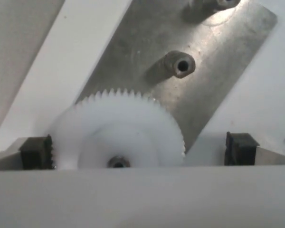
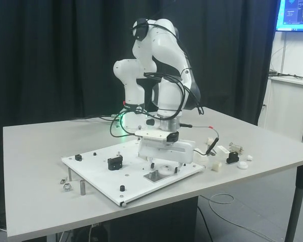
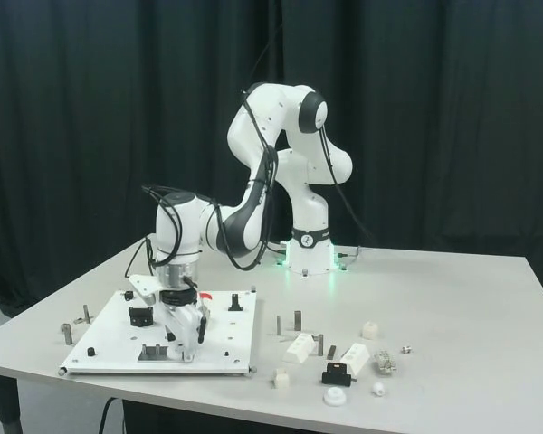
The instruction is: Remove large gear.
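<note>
Arm bent low over white board [image 2: 98, 174], wrist vertical, fingers [image 1: 37, 152] spread wide, straddling large gear [image 1: 118, 130] on grey plate [image 1: 147, 42], one pad touching teeth.

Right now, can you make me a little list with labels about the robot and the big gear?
gear: white, toothed, still on its peg
plate: grey metal, under the gear
free pegs: two more on the plate, nearest one bare
fingers: black pads either side of the gear, one touching its teeth, the other apart
board: white, on the grey table
</note>
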{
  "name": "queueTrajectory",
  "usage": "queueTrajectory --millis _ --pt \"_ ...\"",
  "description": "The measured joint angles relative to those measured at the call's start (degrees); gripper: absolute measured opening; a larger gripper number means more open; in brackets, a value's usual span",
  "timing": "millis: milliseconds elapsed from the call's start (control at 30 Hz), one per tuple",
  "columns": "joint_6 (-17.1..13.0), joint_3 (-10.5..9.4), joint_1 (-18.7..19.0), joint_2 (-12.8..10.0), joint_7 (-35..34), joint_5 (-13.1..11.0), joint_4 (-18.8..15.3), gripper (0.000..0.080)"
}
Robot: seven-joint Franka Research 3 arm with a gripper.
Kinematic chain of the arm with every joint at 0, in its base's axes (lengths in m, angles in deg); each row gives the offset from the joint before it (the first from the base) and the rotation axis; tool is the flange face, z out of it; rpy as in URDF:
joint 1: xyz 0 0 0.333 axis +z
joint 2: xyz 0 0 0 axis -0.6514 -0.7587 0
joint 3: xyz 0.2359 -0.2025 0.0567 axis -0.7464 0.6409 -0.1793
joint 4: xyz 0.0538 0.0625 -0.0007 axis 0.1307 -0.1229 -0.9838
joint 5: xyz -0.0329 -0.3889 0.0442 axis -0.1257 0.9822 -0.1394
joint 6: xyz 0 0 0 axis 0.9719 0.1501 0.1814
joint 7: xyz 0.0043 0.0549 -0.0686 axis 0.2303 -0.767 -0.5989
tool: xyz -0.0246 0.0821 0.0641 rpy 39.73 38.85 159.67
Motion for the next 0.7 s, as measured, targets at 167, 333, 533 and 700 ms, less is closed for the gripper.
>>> queueTrajectory --millis 167,333,533,700 --pt "-0.1 -0.02 0.0 -0.2 0.0 -0.1 0.0 0.0800" --pt "-0.4 -0.61 0.0 -0.3 0.0 -0.3 0.2 0.0798" --pt "-0.4 -0.73 0.0 -0.3 0.0 -0.5 0.4 0.0595" --pt "-0.4 -0.73 0.0 -0.3 0.0 -0.5 0.4 0.0595"
